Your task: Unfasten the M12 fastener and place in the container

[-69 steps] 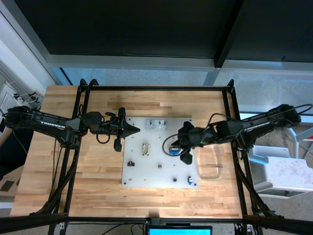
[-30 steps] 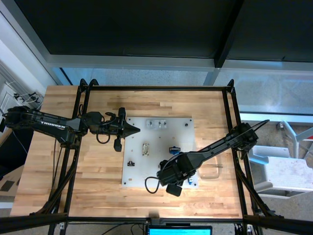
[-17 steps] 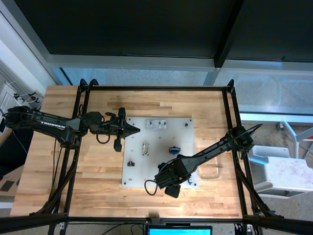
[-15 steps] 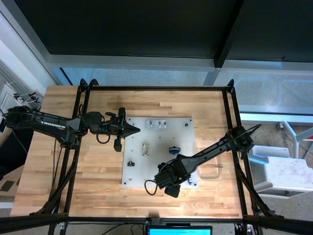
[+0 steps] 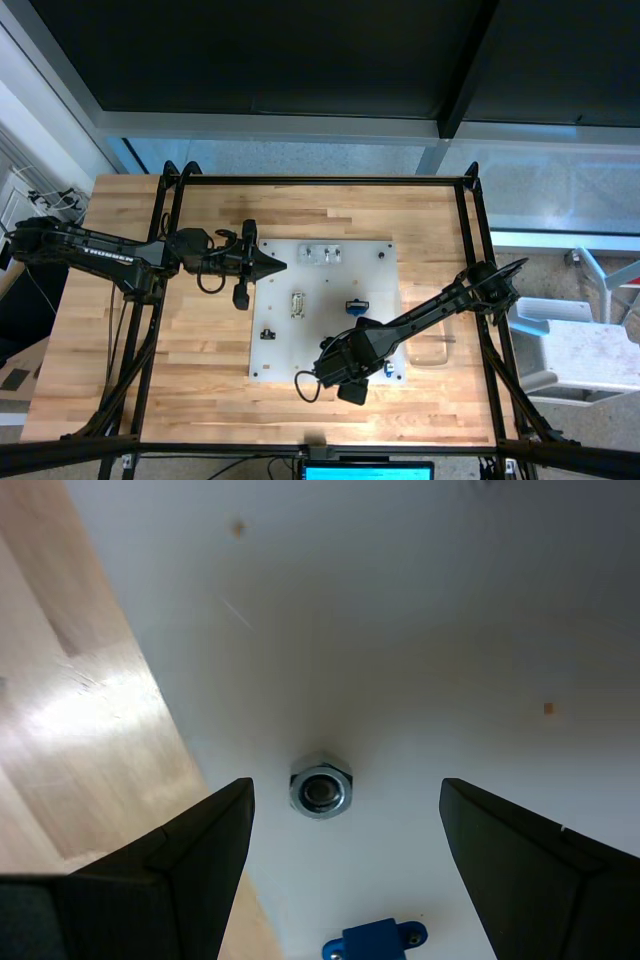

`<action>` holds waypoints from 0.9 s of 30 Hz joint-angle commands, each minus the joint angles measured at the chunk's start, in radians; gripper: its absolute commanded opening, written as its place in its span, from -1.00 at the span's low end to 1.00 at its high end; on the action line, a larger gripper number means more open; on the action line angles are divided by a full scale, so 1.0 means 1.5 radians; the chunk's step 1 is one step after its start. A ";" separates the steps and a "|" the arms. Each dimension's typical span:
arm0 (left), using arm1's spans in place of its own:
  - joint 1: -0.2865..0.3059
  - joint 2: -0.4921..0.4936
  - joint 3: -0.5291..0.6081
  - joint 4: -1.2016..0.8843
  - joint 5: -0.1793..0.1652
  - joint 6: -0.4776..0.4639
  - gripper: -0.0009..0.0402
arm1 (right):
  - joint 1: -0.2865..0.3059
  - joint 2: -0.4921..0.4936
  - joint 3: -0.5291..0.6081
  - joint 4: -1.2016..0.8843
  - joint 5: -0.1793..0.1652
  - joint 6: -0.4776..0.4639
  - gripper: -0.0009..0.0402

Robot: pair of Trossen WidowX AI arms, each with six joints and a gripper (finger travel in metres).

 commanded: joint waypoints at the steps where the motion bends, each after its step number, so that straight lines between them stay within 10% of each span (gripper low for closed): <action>1: 0.000 0.000 0.000 0.001 0.000 0.000 -0.96 | 0.000 -0.001 -0.012 0.014 0.002 -0.004 0.30; 12: 0.000 0.000 0.000 0.001 0.000 0.000 -0.96 | 0.000 -0.002 -0.032 0.038 0.002 -0.005 0.22; 27: 0.000 0.000 0.000 0.001 0.000 0.000 -0.96 | 0.000 -0.002 -0.032 0.040 -0.006 -0.018 -0.56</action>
